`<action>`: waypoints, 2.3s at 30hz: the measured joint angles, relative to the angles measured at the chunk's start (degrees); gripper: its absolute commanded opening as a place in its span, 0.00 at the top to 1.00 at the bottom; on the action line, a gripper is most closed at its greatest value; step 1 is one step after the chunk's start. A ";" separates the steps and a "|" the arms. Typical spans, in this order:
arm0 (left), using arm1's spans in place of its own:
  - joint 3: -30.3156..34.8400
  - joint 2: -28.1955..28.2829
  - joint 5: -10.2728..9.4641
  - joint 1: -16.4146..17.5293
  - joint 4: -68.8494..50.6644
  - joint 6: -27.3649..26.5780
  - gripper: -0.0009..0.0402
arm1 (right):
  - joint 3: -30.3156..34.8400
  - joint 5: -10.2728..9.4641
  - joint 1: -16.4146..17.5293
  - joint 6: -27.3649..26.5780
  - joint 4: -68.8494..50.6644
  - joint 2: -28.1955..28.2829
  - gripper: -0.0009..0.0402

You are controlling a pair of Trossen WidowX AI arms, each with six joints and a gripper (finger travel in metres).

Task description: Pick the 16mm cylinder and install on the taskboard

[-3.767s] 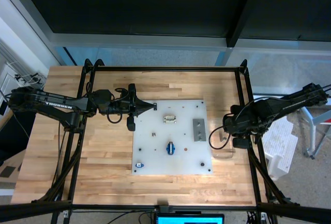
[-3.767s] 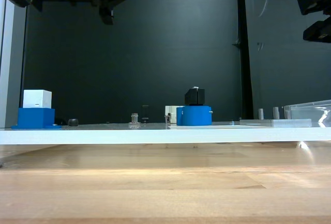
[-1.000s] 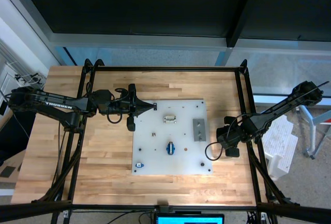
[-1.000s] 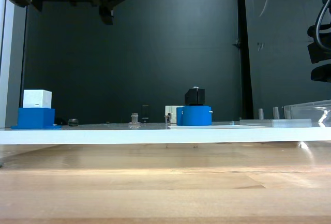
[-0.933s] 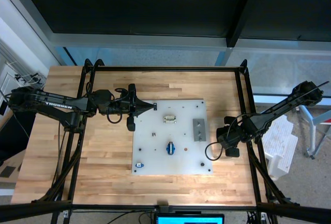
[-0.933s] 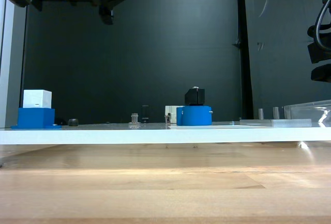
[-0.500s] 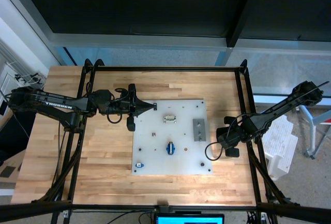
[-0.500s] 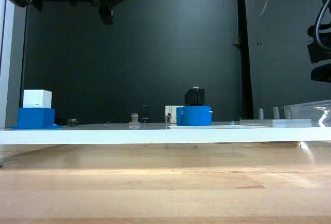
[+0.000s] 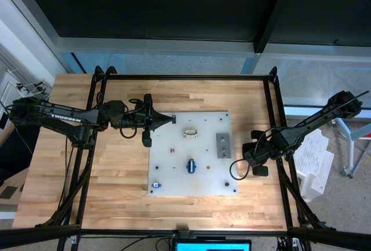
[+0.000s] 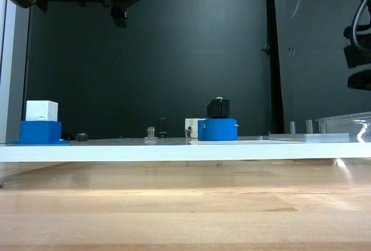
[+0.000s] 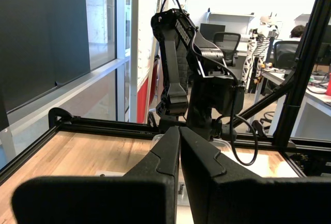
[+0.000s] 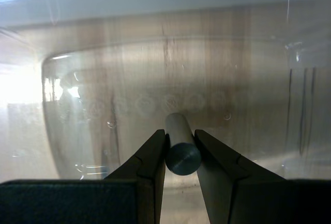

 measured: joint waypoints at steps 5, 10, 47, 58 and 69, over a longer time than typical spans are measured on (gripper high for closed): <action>0.00 -0.02 0.00 0.00 0.00 0.00 0.98 | 3.02 0.00 -0.02 -0.04 -3.17 -0.35 0.96; 0.00 0.00 0.00 0.00 0.00 0.02 0.98 | 8.20 0.00 0.00 -0.13 -8.59 -0.42 0.96; 0.00 0.00 -0.02 0.00 0.00 0.02 0.98 | 27.69 0.02 -6.97 -3.50 -8.68 16.87 0.96; 0.00 0.00 -0.02 0.00 0.00 0.00 0.98 | 34.27 0.02 -7.23 -3.61 -6.49 25.86 0.96; 0.00 0.04 -0.02 0.00 0.00 0.02 0.98 | 41.09 0.00 -7.39 -3.52 -5.99 33.24 0.96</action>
